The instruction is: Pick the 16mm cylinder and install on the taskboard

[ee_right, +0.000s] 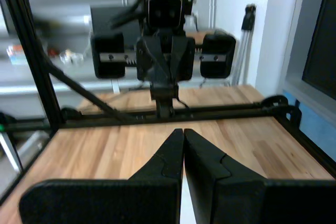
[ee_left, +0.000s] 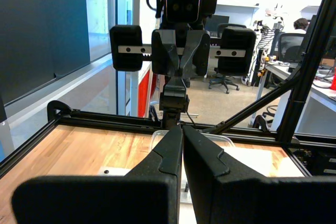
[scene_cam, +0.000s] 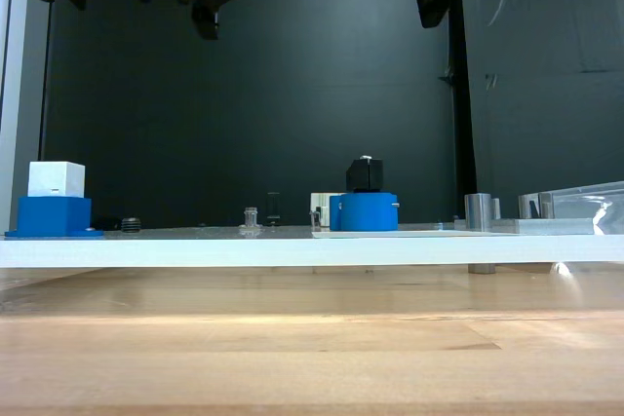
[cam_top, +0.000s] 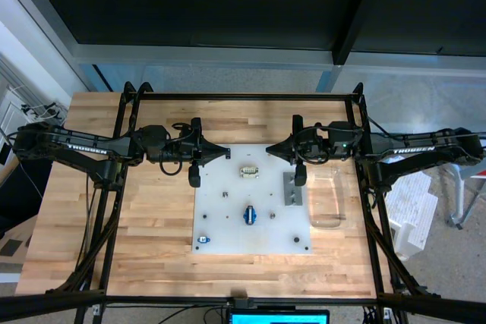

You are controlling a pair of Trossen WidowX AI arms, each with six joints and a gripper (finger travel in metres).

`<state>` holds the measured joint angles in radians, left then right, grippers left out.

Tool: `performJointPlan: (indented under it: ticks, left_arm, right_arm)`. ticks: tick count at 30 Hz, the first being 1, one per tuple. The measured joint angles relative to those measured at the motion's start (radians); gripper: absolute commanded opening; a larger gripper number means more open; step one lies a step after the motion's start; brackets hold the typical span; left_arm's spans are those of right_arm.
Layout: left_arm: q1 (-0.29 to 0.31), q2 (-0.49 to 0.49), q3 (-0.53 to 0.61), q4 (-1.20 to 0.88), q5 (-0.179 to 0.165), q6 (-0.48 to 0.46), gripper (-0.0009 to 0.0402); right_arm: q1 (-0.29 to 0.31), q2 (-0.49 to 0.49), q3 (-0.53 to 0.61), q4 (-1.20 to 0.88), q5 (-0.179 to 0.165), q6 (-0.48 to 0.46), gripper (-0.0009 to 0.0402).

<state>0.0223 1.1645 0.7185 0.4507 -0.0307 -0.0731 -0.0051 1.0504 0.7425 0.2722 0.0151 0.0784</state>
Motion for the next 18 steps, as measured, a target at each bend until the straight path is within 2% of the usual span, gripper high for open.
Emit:
performJointPlan:
  ticks: [3,7,18]
  left_arm:
    - [0.000,0.000,0.000,0.000,0.000,0.000,0.0000]
    - [0.000,0.000,0.000,0.000,0.000,0.000,0.0000]
    - [0.000,0.000,0.000,0.000,0.000,0.000,0.0000]
  right_arm:
    - [-0.003,-0.022,-0.054,0.077,-0.011,0.021,0.0000]
    - [-0.004,-0.043,-0.100,0.111,-0.008,0.021,0.0000]
    - [-0.004,-0.049,-0.113,0.114,-0.008,0.001,0.0000]
